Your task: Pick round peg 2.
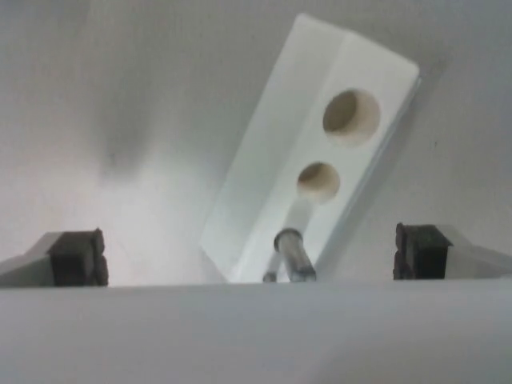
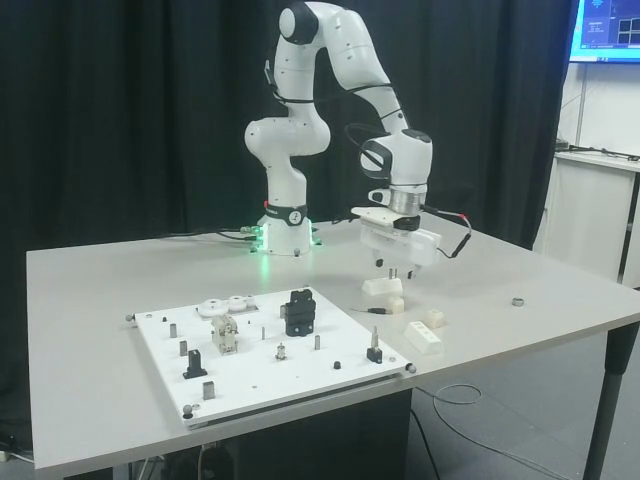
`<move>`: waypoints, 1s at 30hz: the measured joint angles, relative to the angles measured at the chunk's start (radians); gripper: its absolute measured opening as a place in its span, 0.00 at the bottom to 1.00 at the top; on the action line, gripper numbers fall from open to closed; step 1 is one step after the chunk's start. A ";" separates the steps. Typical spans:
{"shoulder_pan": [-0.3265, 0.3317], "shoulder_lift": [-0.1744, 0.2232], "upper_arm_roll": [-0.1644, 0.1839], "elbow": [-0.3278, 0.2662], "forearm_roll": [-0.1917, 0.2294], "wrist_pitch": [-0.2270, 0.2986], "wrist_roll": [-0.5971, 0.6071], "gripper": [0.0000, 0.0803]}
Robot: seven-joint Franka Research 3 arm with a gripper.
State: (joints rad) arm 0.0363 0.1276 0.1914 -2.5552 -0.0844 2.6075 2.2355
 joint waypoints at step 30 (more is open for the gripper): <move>0.032 0.020 -0.016 -0.004 0.013 0.002 0.032 1.00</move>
State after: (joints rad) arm 0.0686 0.1479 0.1750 -2.5595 -0.0714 2.6094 2.2676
